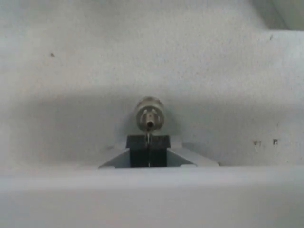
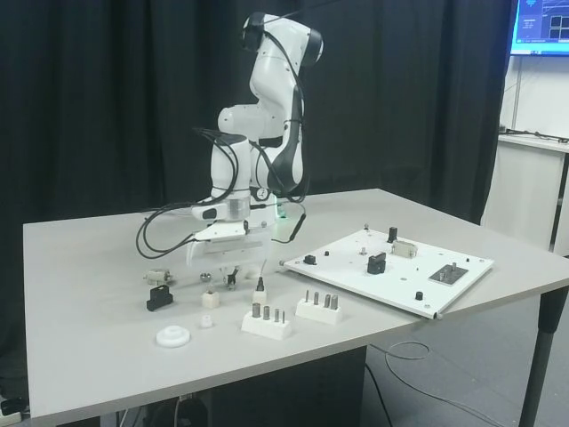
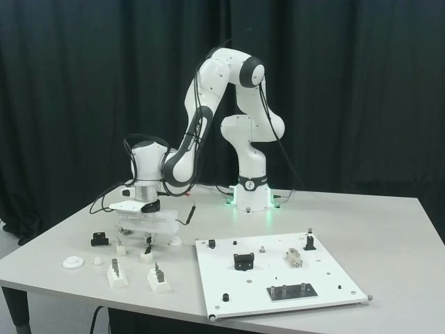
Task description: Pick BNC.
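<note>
A white seven-joint robot arm [image 3: 208, 104] stands bolted on a plain grey counter [image 2: 80, 267] in a room hung with black curtains [image 3: 69, 83]; a lit screen [image 2: 540, 27] shows in the far corner of the first room view, above a white side table [image 2: 532, 178]. The arm bends low over the counter, its jaws [image 1: 148, 148] pressed together with only a thin slit between the black pads, gripping nothing. The small grey metal BNC connector [image 1: 149, 114] lies on the bare counter just beyond the fingertips, untouched. Near it rest a black clip-shaped part [image 2: 158, 298], a white toothed gear [image 2: 171, 336] and two white blocks holding metal pins [image 2: 267, 320]. A white square assembly board [image 3: 278, 275] lies well apart.
</note>
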